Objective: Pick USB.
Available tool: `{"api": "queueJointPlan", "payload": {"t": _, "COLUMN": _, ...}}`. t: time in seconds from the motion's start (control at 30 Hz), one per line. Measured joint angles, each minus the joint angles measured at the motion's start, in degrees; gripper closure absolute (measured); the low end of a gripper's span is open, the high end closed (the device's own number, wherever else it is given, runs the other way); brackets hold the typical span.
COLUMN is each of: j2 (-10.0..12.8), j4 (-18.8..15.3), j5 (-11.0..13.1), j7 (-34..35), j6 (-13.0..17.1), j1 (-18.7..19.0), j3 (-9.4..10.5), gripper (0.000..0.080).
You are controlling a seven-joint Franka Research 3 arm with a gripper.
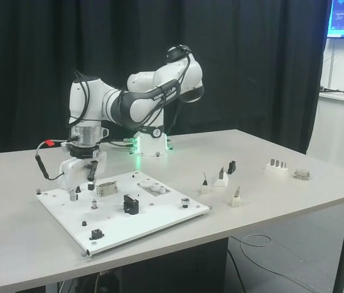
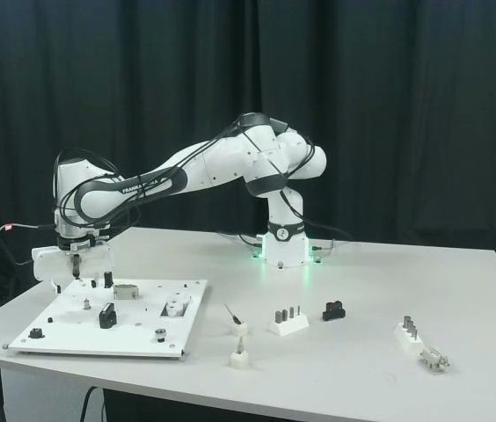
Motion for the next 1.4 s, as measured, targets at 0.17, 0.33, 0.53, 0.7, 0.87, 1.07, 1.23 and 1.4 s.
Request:
{"api": "queueJointPlan", "payload": {"t": 0.17, "j2": 0.0, "j4": 0.5, "j5": 0.0, "j7": -0.1, "j6": -0.7, "j1": -0.1, "j3": -0.30, "gripper": 0.0005}}
{"api": "queueJointPlan", "payload": {"t": 0.33, "j2": 0.0, "j4": 1.1, "j5": 0.0, "j7": -0.1, "j6": -1.5, "j1": -0.1, "j3": -0.45, "gripper": 0.0003}}
{"api": "queueJointPlan", "payload": {"t": 0.53, "j2": 0.0, "j4": 1.8, "j5": 0.0, "j7": -0.1, "j6": -2.5, "j1": -0.1, "j3": -0.60, "gripper": 0.0003}}
{"api": "queueJointPlan", "payload": {"t": 0.7, "j2": 0.0, "j4": 2.3, "j5": 0.0, "j7": -0.1, "j6": -3.0, "j1": -0.1, "j3": -0.71, "gripper": 0.0003}}
{"api": "queueJointPlan", "payload": {"t": 0.87, "j2": 0.0, "j4": 2.6, "j5": 0.0, "j7": 0.0, "j6": -3.1, "j1": 0.0, "j3": -0.85, "gripper": 0.0003}}
{"api": "queueJointPlan", "payload": {"t": 1.07, "j2": 0.0, "j4": 3.2, "j5": 0.0, "j7": 0.1, "j6": -4.1, "j1": 0.0, "j3": -1.18, "gripper": 0.0003}}
{"api": "queueJointPlan", "payload": {"t": 1.23, "j2": 0.0, "j4": 4.1, "j5": 0.0, "j7": 0.5, "j6": -5.5, "j1": 0.0, "j3": -1.47, "gripper": 0.0003}}
{"api": "queueJointPlan", "payload": {"t": 1.4, "j2": -0.1, "j4": 5.7, "j5": 0.0, "j7": 1.4, "j6": -7.8, "j1": 0.2, "j3": -1.63, "gripper": 0.0003}}
